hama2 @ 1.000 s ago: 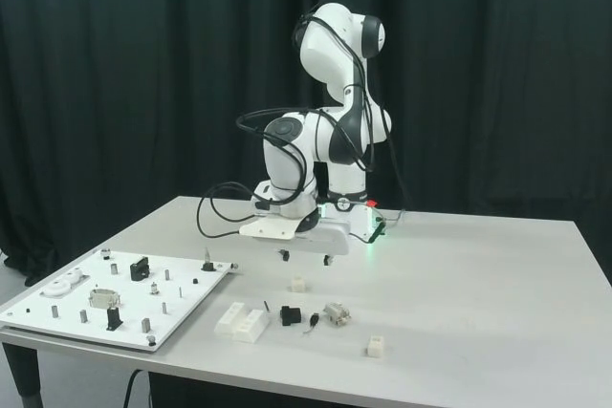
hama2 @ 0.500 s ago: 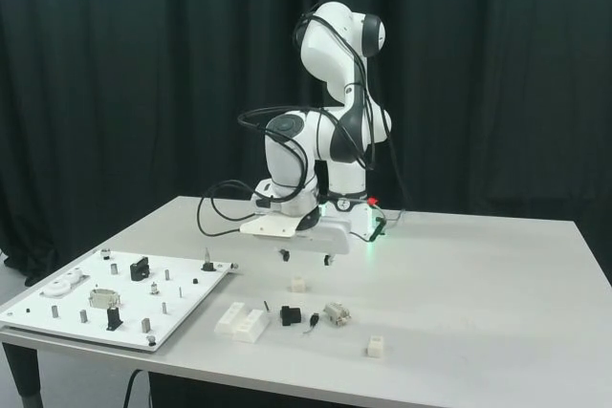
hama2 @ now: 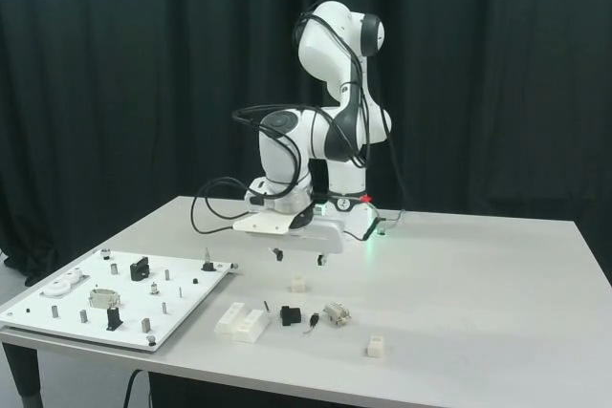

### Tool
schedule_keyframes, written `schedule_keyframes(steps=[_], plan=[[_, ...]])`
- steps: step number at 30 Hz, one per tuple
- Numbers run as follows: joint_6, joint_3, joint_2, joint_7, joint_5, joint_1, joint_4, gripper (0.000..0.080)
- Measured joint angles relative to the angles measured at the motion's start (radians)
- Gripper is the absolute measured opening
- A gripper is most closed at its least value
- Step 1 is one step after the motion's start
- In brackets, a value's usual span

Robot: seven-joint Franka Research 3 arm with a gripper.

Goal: Remove BNC.

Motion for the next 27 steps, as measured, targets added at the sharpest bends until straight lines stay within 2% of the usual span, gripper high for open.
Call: schedule_keyframes(steps=[17,27], plan=[[0.007,-0.017,-0.008,-0.038,-0.008,-0.001,0.000,0.0800],[0.075,-0.061,-0.009,-0.039,-0.013,-0.005,0.001,0.0800]])
